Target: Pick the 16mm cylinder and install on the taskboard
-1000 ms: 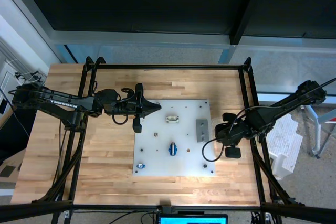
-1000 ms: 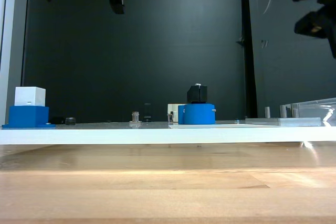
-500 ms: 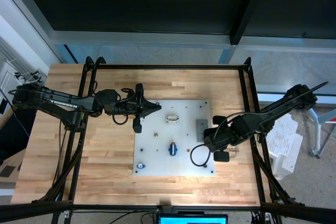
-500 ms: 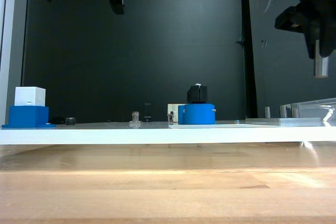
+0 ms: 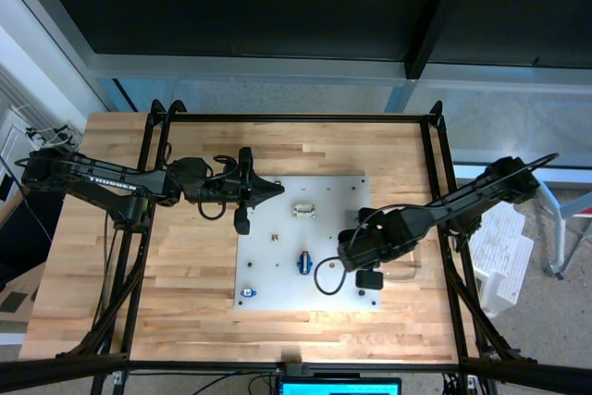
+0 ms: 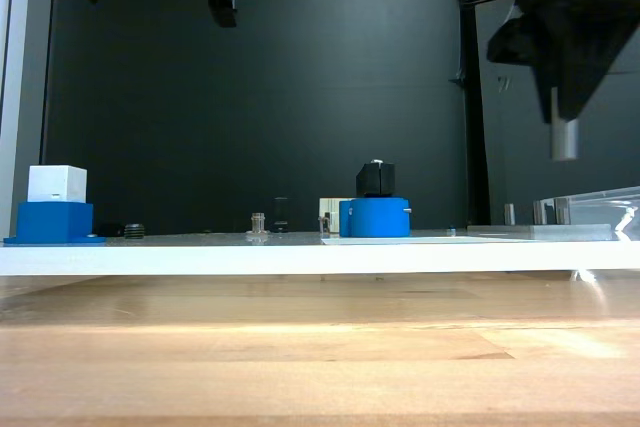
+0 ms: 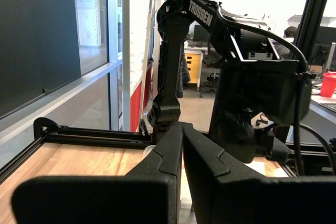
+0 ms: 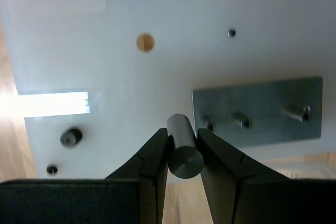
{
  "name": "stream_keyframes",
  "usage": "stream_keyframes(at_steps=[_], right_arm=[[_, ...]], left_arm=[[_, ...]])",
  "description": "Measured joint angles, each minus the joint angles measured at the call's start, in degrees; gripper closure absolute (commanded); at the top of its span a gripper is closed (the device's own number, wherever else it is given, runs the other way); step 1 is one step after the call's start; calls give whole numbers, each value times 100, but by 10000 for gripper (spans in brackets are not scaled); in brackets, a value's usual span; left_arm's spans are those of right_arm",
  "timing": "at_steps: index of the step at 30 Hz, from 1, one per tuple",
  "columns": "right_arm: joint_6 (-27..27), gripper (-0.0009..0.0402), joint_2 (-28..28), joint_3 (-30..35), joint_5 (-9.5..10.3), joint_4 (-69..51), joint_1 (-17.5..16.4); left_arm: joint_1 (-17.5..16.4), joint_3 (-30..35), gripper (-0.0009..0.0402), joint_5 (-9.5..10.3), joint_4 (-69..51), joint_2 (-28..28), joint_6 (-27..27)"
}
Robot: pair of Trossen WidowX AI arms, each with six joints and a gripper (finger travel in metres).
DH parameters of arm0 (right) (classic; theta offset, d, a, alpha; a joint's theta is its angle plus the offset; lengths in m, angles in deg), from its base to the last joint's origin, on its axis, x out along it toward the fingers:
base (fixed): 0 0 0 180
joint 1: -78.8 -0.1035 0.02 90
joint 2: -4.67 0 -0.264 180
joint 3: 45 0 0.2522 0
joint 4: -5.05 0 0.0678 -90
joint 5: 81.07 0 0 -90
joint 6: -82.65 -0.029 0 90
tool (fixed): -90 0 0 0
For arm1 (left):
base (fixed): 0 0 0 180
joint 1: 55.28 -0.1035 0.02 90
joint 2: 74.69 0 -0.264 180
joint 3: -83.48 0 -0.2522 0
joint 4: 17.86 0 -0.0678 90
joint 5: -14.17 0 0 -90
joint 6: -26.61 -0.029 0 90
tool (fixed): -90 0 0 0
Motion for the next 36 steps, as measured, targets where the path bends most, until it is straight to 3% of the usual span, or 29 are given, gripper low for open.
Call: stream_keyframes(at_steps=[21,36], right_arm=[[44,393,1307,1108,7,35,160],[37,393,1561,1169,35,216,160]], left_arm=[[-4,0,392,0,2,0,0],[-4,-2,392,0,-15,0,2]])
